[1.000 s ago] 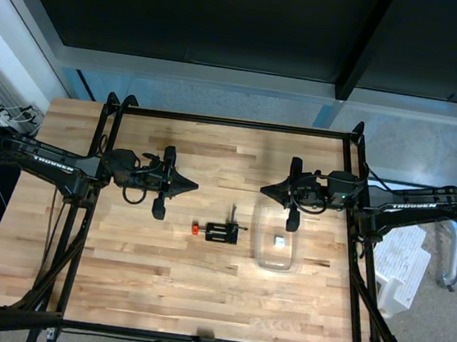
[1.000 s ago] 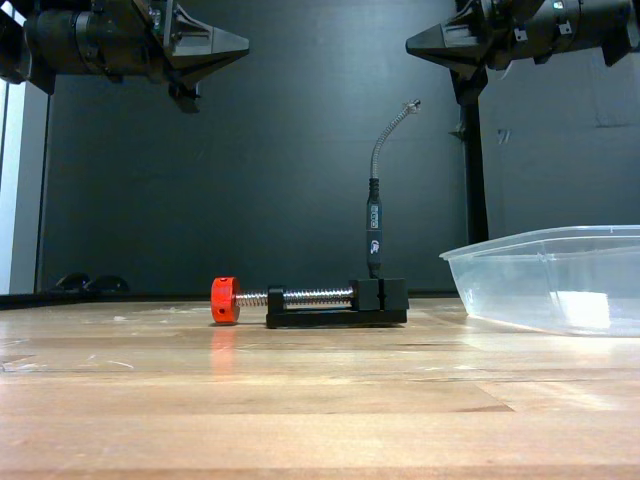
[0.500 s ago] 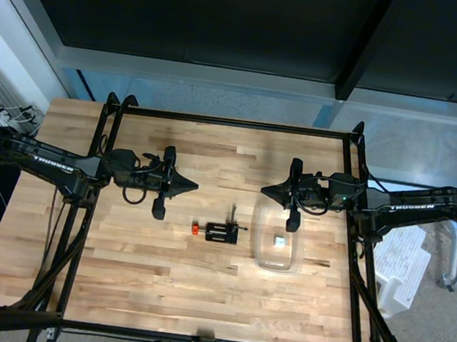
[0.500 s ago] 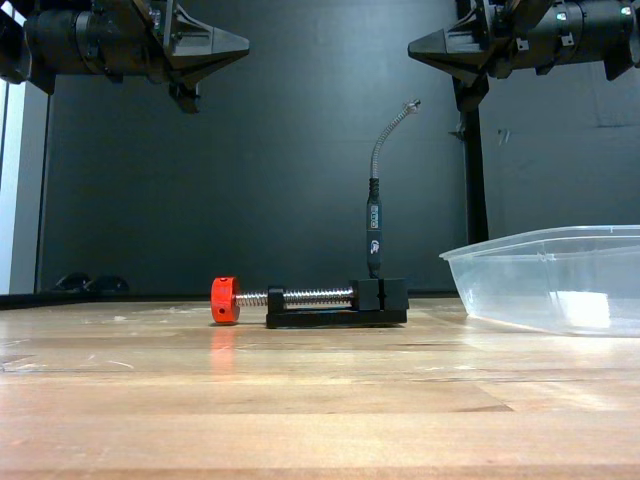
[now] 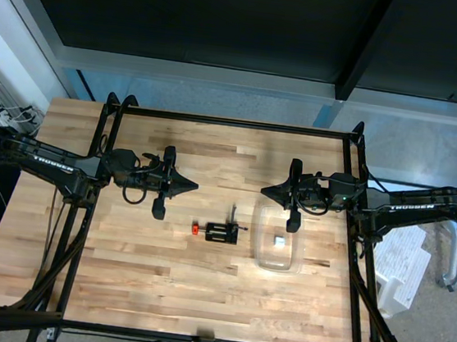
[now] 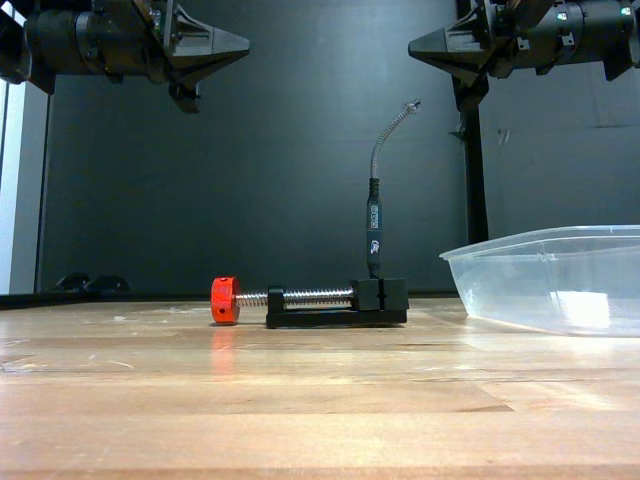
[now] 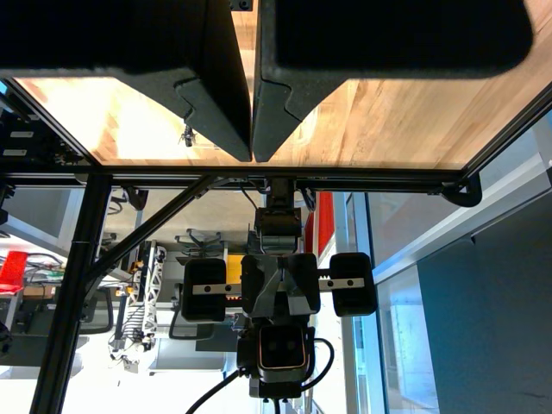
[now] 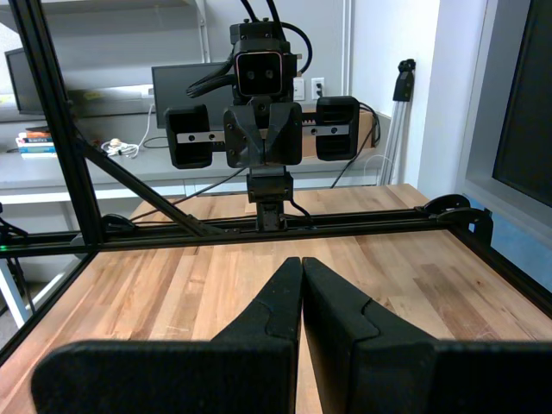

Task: Pick the USB-C connector and install on taskboard

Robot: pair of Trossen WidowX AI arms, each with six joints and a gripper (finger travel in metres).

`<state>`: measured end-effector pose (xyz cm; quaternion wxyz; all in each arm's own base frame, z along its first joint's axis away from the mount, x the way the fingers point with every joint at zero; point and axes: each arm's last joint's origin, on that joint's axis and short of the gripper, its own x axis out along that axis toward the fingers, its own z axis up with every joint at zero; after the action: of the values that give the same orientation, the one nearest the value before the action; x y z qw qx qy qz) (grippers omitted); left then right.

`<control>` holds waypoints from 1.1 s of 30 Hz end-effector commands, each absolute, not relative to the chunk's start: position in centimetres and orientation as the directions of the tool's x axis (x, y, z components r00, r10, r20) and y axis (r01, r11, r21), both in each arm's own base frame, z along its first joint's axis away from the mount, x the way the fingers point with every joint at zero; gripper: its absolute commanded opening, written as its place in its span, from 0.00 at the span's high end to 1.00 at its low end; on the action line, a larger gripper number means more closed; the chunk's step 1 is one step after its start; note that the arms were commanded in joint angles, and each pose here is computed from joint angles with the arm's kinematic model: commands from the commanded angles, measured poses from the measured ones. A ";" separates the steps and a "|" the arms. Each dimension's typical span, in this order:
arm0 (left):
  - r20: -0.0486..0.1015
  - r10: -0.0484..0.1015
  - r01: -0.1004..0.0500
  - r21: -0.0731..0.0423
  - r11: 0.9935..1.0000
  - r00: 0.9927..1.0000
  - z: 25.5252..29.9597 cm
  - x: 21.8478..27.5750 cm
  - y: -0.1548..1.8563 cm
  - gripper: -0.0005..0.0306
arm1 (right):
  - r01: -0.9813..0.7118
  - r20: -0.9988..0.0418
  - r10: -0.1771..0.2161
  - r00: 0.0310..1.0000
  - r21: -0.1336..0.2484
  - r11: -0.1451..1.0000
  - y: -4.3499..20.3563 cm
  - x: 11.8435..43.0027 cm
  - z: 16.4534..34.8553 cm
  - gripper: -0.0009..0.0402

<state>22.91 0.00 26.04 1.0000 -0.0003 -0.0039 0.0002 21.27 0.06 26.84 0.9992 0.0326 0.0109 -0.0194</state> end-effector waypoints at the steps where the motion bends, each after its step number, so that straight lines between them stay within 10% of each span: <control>1: 0.008 0.000 0.000 -0.001 1.000 1.000 26.05 22.92 0.00 0.98 | 0.039 -0.018 -0.038 0.999 0.066 0.997 0.1 21.3 26.9 0.98; 33: 0.008 0.001 -0.001 -0.001 1.000 1.000 26.05 22.92 0.01 0.98 | 0.042 -0.016 -0.041 0.999 0.069 0.997 0.1 21.3 26.9 0.98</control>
<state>22.91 0.00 26.04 1.0000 -0.0003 -0.0039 0.0004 21.28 0.08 26.91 0.9992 0.0346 0.0070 -0.0207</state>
